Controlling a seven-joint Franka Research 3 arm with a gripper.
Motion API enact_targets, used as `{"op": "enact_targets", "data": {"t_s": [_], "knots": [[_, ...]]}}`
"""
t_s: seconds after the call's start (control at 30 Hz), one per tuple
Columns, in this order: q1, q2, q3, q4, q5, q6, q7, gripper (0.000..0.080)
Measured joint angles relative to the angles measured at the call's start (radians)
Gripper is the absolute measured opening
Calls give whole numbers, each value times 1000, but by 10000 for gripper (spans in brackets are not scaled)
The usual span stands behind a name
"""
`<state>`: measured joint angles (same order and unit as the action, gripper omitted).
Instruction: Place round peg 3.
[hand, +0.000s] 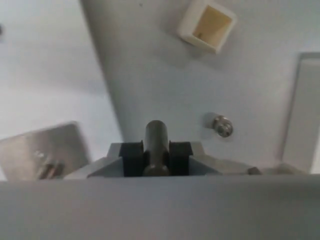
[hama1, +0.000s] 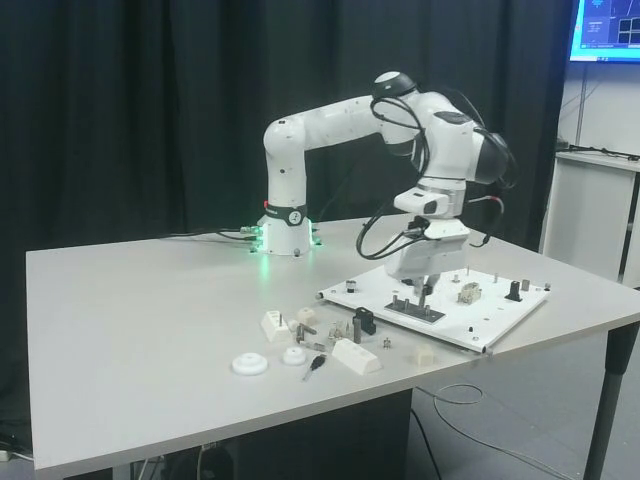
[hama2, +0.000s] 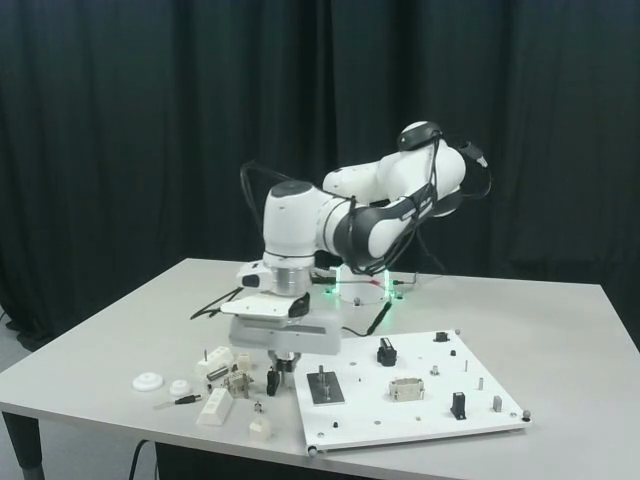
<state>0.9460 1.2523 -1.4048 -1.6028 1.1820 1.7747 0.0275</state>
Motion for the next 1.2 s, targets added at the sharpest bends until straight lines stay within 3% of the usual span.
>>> {"op": "enact_targets", "data": {"t_s": [0.33, 0.77, 1.2], "knots": [[-41, 41, 8, -12, 70, 7, -63, 104], [-84, 43, 84, -11, 85, 86, -92, 104], [-100, 45, 107, -9, 104, 102, -102, 104]]}}
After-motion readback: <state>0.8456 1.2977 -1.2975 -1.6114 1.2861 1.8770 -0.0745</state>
